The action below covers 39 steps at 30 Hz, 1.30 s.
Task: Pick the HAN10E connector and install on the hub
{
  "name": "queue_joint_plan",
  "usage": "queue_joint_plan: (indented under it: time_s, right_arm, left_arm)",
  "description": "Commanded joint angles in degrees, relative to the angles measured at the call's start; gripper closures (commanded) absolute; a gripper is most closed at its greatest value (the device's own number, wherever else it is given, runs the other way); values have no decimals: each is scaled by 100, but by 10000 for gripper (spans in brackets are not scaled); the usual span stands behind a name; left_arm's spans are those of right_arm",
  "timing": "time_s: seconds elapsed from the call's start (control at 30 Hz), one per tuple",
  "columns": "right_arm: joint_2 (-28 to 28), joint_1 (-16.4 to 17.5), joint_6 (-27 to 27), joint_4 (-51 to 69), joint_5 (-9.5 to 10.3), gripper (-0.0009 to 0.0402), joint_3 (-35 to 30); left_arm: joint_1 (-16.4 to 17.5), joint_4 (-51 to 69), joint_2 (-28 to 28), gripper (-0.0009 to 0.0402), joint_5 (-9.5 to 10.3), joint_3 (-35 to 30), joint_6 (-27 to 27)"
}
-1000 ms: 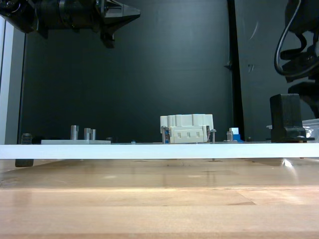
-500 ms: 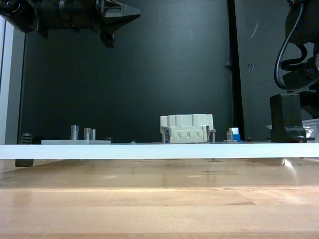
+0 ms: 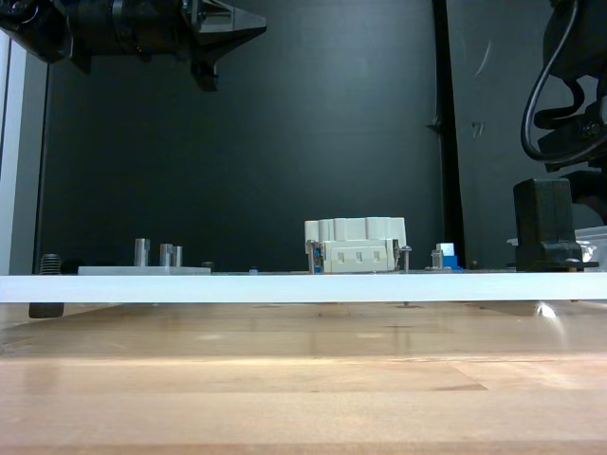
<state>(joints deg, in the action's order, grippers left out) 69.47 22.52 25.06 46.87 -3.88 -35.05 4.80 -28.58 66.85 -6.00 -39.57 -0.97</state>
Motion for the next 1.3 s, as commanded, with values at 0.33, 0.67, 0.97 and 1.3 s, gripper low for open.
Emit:
queue_joint_plan:
  time_s: [0.33,0.67,0.97,1.3]
  right_arm:
    - [-31,-15,24,1222,96,360,-1134]
    - [765,-289,9,1587,92,370,-2389]
    - [1947,-494,-446,1550,90,369,-3456]
    - [3147,-627,-835,1561,92,368,-4741]
  left_arm:
    - [0,-2,0,393,0,-2,2]
    - [0,-2,0,393,-2,-2,2]
    - [2,-2,0,393,0,-2,2]
    - [2,-2,0,393,0,-2,2]
